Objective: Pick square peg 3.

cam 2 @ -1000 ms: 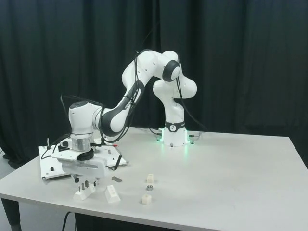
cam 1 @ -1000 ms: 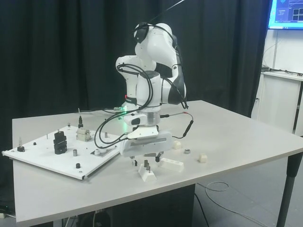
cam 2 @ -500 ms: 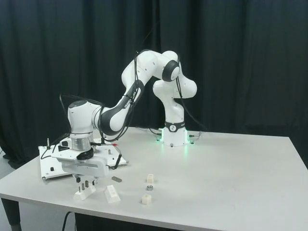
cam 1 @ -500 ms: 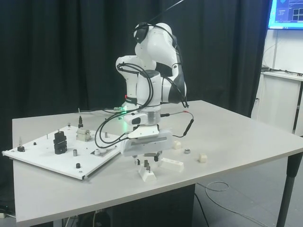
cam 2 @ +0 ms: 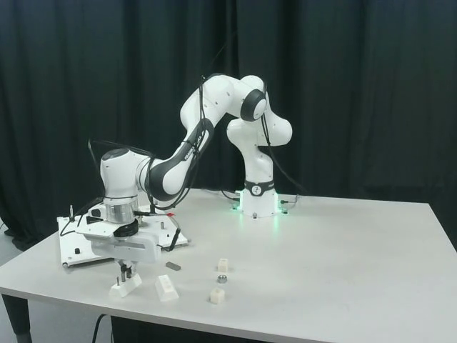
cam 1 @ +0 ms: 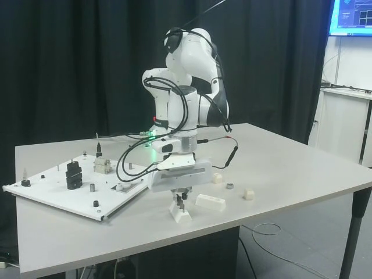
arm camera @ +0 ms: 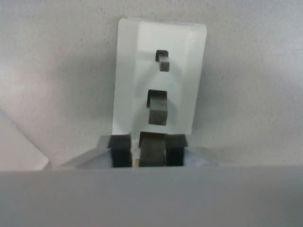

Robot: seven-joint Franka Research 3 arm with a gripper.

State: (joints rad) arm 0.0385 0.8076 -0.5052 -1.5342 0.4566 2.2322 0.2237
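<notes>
Hand (arm camera: pixel 147 150) is clamped on a peg (arm camera: pixel 151 147) above the white holder (arm camera: pixel 128 85) on the worktop (cam 1: pixel 279 174).

Black curtains (cam 2: pixel 357 86) hang floor to ceiling behind the grey table (cam 2: pixel 343 264). Off to one side there's a white cabinet (cam 1: pixel 343 122) with a lit screen (cam 1: pixel 351 17) above it.

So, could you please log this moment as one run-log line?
phase: grasp | gripper: shut on square peg | peg holder: on grey table | other pegs in holder: two
</notes>
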